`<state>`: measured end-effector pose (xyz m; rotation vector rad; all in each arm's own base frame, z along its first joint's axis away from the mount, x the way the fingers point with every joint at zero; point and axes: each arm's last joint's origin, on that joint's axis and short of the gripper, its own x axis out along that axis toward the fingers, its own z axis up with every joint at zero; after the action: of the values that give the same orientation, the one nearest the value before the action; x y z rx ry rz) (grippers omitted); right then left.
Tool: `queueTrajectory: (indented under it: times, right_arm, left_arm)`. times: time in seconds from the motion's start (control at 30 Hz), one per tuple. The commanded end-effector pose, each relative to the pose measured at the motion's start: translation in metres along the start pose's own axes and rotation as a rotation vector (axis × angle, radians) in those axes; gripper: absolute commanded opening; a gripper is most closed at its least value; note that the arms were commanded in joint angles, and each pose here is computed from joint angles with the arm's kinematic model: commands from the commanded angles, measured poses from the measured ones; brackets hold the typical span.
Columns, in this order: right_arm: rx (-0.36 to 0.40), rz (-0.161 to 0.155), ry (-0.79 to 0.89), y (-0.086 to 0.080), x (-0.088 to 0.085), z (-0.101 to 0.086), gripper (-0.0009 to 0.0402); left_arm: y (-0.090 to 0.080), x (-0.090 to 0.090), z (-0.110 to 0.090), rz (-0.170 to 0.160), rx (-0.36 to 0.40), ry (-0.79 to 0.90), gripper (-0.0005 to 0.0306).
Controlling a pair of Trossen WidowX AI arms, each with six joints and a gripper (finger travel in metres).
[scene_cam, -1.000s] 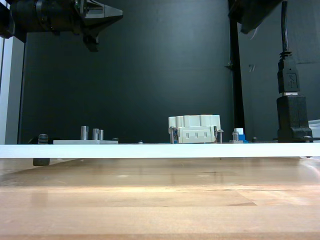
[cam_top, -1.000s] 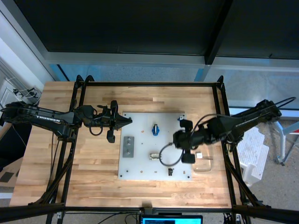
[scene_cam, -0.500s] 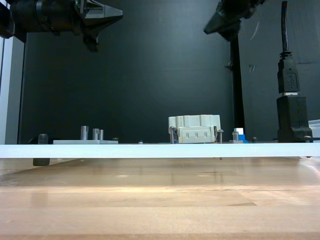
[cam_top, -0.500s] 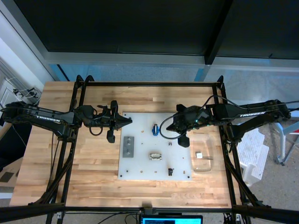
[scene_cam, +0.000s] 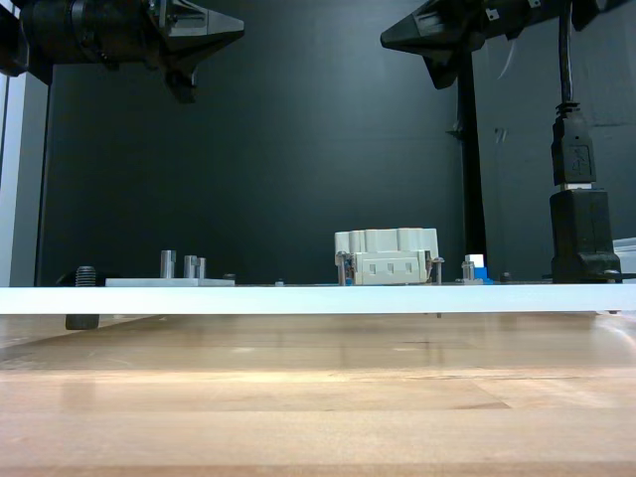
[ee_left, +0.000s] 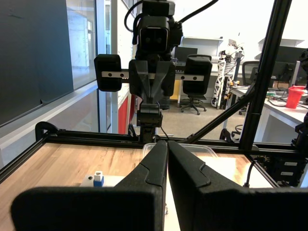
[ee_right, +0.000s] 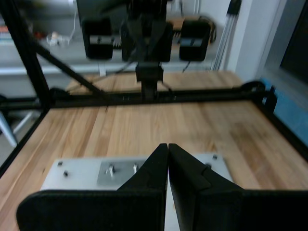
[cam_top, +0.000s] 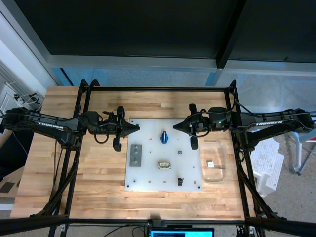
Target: Pick the USB connector and install on taskboard
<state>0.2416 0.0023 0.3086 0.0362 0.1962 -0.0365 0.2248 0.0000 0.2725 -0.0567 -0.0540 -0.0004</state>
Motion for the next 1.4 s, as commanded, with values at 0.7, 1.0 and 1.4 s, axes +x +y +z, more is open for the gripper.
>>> queueTrajectory:
  times: [0.7, 1.0, 1.4]
  right_arm:
    - [0.016, 0.013, -0.208, -0.01, -0.009, -0.022, 0.0]
    - [0.011, 0.013, -0.207, -0.01, -0.009, -0.023, 0.0]
    - [0.008, 0.012, -0.201, -0.011, -0.009, -0.027, 0.0]
  left_arm:
    - [0.0, 0.0, 0.0, 0.0, 0.0, 0.0, 0.0]
    - [0.0, 0.0, 0.0, 0.0, 0.0, 0.0, 0.0]
    - [0.0, 0.0, 0.0, 0.0, 0.0, 0.0, 0.0]
